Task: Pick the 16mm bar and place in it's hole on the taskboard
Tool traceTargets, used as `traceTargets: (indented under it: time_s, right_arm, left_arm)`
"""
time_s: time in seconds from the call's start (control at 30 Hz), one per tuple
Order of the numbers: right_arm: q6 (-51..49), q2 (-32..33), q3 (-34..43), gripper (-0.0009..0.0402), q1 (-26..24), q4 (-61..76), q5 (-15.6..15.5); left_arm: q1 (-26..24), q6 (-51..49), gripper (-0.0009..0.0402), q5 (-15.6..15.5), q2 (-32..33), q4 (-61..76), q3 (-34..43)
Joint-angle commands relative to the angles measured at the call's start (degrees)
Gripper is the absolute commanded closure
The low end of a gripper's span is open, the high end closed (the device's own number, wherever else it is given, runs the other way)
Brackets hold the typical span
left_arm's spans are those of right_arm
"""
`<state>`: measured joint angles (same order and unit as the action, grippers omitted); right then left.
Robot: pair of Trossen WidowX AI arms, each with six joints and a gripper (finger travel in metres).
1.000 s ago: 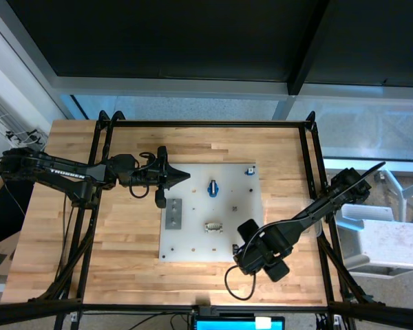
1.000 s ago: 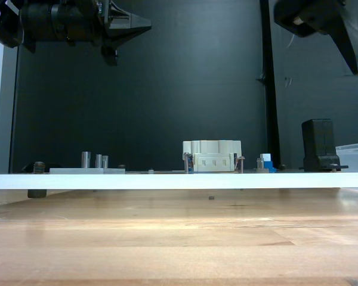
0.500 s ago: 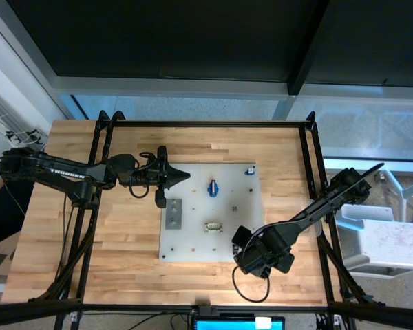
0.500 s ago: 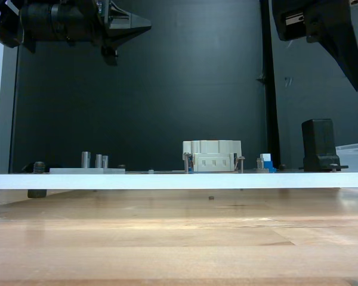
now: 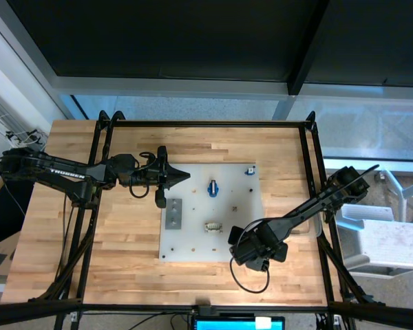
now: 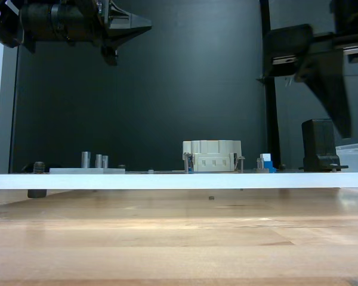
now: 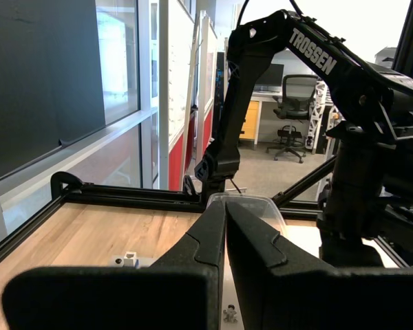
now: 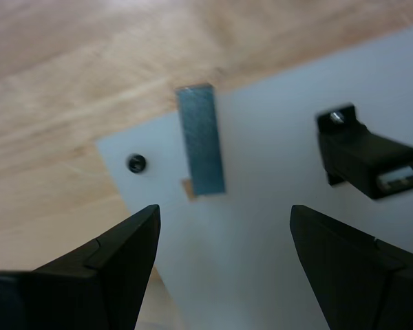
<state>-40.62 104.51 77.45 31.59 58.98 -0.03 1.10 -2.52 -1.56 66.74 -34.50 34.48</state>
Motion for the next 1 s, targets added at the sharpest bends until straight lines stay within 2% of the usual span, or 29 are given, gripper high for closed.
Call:
traceTargets:
  time_s: [0.03, 0.13, 1.0]
  right_arm:
    - [-0.39, 0.09, -0.85, 0.0136, -0.31, -1.31, -0.44]
    - [-0.42, 0.85, -1.05, 0.0140, -0.50, -2.10, -1.55]
    - [-3.85, 1.03, -6.08, 0.0147, -0.46, -9.05, -1.53]
  left_arm:
    - [0.02, 0.02, 0.0393, 0.02, 0.00, 0.00, 0.02]
    - [0.02, 0.02, 0.0393, 0.02, 0.00, 0.00, 0.02]
    - [0.02, 0.02, 0.0393, 0.02, 0.11, 0.00, 0.02]
